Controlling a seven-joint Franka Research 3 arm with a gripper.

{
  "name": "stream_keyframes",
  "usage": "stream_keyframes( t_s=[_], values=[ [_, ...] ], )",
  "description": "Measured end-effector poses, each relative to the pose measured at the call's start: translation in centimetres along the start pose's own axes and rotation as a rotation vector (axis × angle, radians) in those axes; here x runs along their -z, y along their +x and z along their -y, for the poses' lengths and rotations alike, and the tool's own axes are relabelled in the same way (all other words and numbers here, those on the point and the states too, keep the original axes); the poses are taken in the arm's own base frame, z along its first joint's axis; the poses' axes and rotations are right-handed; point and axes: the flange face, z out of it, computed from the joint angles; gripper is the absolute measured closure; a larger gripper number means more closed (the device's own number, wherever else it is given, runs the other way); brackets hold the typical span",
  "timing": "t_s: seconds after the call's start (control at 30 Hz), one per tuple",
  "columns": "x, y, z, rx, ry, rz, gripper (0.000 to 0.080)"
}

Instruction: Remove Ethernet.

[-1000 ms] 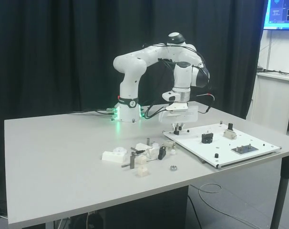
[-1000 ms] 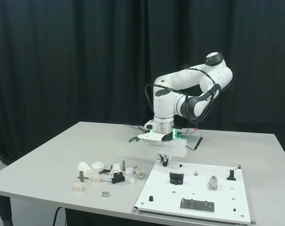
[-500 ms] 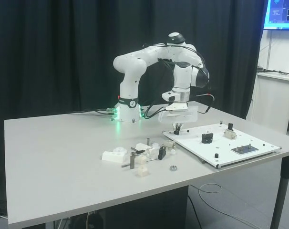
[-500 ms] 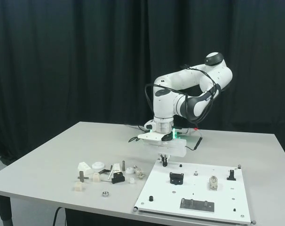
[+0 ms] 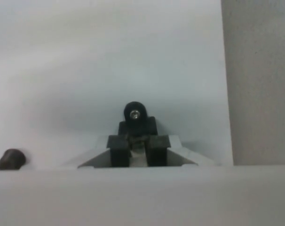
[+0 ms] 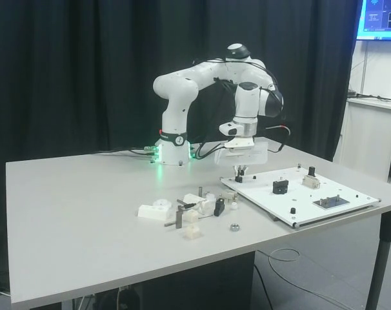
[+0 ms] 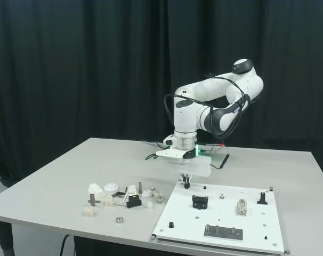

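The two-fingered black gripper (image 5: 138,149), at lower centre of the wrist view, is clamped on a small black Ethernet plug (image 5: 134,114), lifted just clear of the flat white board (image 7: 225,234); extraction looks done, only setting it aside remains

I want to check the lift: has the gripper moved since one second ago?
Yes. In the first room view the gripper stands slightly higher above the white board corner than before; it moved up.
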Motion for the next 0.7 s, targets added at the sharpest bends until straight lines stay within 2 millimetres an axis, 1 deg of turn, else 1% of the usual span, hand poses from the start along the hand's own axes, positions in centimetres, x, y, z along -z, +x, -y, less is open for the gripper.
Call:
stream_keyframes(
  t_s=[0.43,0.57,0.7],
  values=[
    [4.1,0.4,0.5,0.015,0.002,-0.017,0.0723],
    [4.9,0.4,0.4,0.012,-0.003,-0.015,0.0723],
    [5.2,0.4,0.3,0.011,-0.004,-0.011,0.0723]
  ],
)
